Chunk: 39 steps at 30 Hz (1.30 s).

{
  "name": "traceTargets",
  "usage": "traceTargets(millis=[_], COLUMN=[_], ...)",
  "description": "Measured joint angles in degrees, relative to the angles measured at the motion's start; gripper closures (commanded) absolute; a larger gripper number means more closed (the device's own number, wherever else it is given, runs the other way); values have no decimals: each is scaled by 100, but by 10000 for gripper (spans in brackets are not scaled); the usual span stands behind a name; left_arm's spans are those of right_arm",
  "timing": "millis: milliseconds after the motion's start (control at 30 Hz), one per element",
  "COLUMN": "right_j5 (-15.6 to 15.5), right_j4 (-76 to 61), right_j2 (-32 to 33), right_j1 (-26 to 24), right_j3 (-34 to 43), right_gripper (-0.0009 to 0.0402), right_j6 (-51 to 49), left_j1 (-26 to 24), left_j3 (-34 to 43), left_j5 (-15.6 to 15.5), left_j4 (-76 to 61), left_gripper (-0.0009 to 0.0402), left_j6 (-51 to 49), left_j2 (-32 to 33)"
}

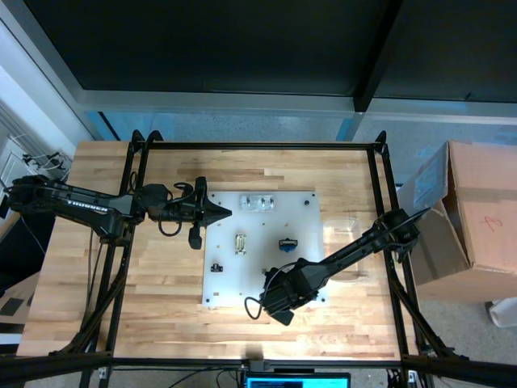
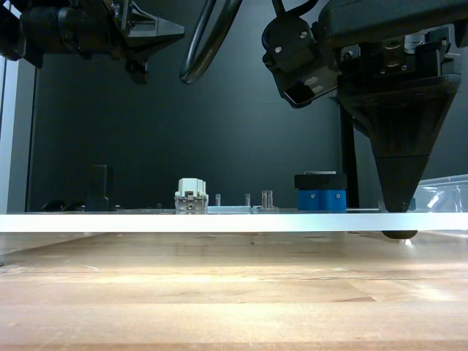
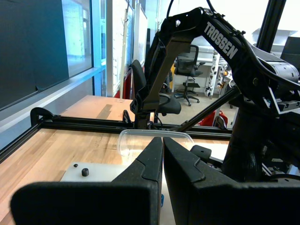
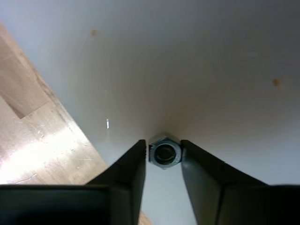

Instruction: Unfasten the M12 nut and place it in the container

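Fingers [image 4: 131, 168] of the right gripper [image 2: 398, 206] are pressing against opposite sides of the nut [image 4: 164, 153], which is sitting on its stud by the near right edge of the white board [image 1: 230, 283]. Unscrewing it and carrying it to the container [image 1: 353, 242], lying on the bench off the board's right edge, are both remaining. The left gripper [image 1: 220, 212] is hovering over the board's far left corner, fingers together, holding nothing.
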Motion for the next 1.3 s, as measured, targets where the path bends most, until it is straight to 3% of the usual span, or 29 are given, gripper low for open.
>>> traceTargets(millis=[200, 600, 1300], right_j5=[4, -39, -44], right_j4=[24, 55, 111], right_j2=[-2, -7, -39], right_j1=[-2, -13, -13], right_j3=[-2, -4, -4], right_gripper=[396, 382, 381], right_j6=[-114, -560, -7184], left_j1=[0, 0, 0], left_j3=[-2, -2, -2], left_j5=[0, 0, 2], left_j4=[0, -2, -2], left_gripper=[393, 393, 393], left_j6=[0, 2, 2], left_j2=[0, 0, 0])
